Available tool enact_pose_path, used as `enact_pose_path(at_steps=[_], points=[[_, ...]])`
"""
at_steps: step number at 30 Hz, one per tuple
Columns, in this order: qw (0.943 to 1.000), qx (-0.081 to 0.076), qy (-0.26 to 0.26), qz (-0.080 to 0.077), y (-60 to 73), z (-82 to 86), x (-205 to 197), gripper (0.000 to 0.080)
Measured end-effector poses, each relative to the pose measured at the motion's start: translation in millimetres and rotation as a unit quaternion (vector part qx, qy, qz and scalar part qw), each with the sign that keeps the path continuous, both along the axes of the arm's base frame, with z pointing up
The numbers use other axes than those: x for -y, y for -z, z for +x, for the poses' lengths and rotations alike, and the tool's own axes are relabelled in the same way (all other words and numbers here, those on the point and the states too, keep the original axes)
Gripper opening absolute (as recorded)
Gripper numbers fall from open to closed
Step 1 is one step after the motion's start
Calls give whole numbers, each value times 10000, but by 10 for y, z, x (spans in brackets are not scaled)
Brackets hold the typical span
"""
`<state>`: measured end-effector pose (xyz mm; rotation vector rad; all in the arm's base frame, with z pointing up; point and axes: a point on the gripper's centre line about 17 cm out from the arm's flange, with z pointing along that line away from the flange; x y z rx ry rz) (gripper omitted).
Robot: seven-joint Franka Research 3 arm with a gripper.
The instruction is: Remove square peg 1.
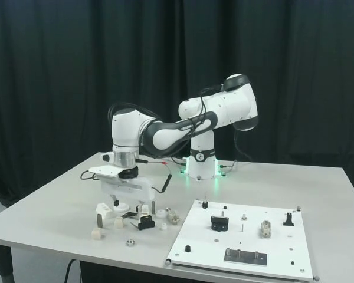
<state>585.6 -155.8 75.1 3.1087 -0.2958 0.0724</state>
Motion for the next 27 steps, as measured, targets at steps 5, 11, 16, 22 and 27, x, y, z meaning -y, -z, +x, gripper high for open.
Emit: enact_pose_path(at_steps=[5,11,16,22,27], points=[[10000,-7,-14,-26,-25,8,8,800],[10000,-17,-22,-58,-50,9,24,800],[10000,-15,-20,-66,-59,9,32,800],[10000,-11,-21,-76,-67,13,40,800],[9999,4,-21,-100,-76,26,58,800]])
